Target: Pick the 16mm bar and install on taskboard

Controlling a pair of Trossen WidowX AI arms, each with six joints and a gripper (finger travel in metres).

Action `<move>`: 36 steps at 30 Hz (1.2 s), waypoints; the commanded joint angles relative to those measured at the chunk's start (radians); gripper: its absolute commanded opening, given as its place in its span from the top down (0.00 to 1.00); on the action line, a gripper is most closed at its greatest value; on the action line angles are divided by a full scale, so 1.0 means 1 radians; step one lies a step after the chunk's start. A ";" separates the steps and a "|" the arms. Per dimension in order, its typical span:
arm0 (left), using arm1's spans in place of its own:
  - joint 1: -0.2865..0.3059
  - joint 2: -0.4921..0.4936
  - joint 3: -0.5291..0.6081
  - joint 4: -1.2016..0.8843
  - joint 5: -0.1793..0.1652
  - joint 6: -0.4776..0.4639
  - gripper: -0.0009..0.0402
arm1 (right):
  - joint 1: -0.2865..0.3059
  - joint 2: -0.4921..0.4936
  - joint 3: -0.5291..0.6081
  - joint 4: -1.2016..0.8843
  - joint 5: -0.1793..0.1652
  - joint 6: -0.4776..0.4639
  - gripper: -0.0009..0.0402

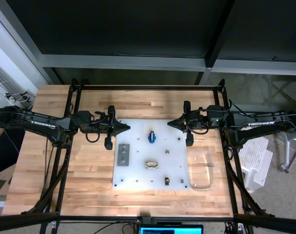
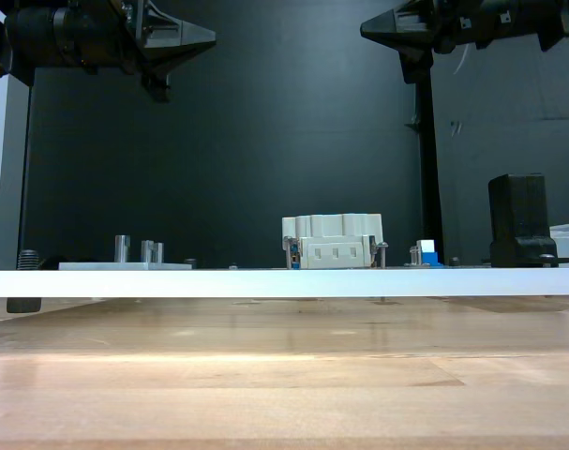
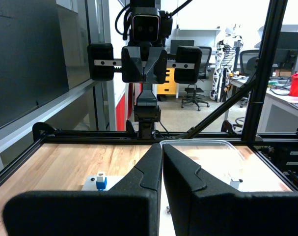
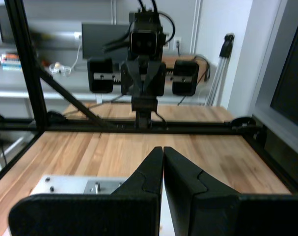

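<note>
With the left hand [image 1: 128, 127] and right hand [image 1: 168, 123] both pressed together, empty, high above the board [image 1: 138, 146], we figured a dropped or half-seated peg could slip by unnoticed.

TROSSEN is printed on the left arm [image 1: 38, 123] and right arm [image 1: 257, 124].

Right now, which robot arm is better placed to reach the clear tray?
Probably the right. The clear tray lies beside the right edge of the taskboard, close to the right gripper, which hangs shut over the board. The left gripper, also shut, hangs across the board from it.
</note>
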 commanded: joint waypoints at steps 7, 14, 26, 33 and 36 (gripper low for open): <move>0.000 0.000 0.000 0.000 0.000 0.000 0.98 | 0.000 0.000 -0.074 0.139 0.002 0.002 0.98; 0.000 0.000 0.000 0.000 0.000 0.000 0.98 | 0.001 0.001 -0.102 0.171 0.000 0.039 0.98; 0.000 0.000 0.000 0.000 0.000 0.000 0.98 | 0.001 0.001 -0.117 0.183 0.001 0.061 0.98; 0.000 0.000 0.000 0.000 0.000 0.000 0.98 | 0.001 0.001 -0.116 0.183 0.003 0.062 0.98; 0.000 0.000 0.000 0.000 0.000 0.000 0.98 | 0.000 0.001 -0.115 0.183 0.004 0.061 0.98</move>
